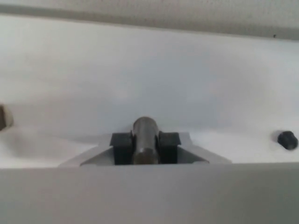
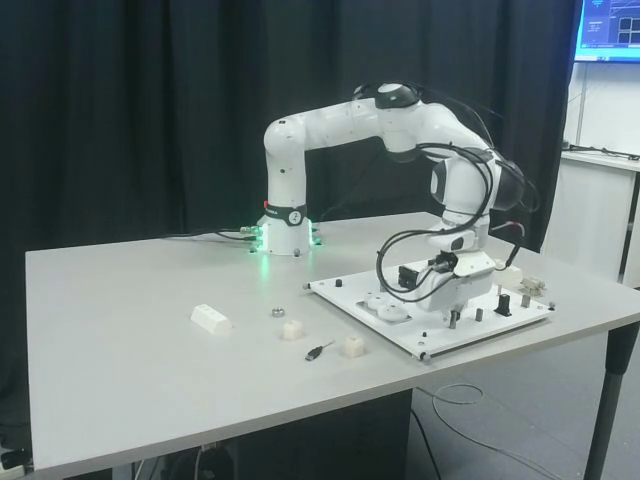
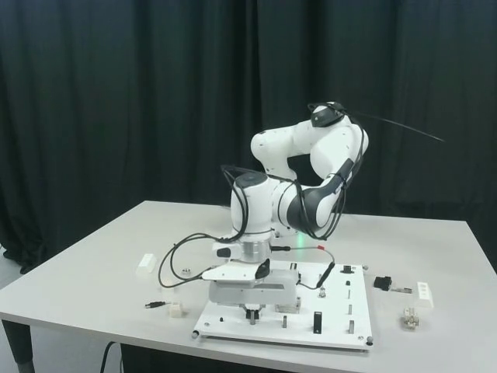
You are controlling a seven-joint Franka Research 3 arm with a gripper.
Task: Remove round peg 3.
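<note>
In the wrist view a grey metal round peg (image 1: 145, 140) stands between the two black pads (image 1: 122, 145), and my gripper (image 1: 145, 148) is shut on it. In the first room view the gripper (image 2: 455, 314) sits low over the white board (image 2: 345, 292), near its front edge, with the peg (image 2: 453, 321) under it. The second room view shows the gripper (image 3: 252, 311) just above the board (image 3: 233, 323). Whether the peg's lower end still sits in its hole is hidden.
Other short pegs (image 2: 478, 313) and a black block (image 2: 503, 303) stand on the board beside the gripper. A black knob (image 1: 287, 139) lies nearby on the board. On the table off the board are a white block (image 2: 211, 318), two small cubes (image 2: 293, 329) and a cable plug (image 2: 316, 352).
</note>
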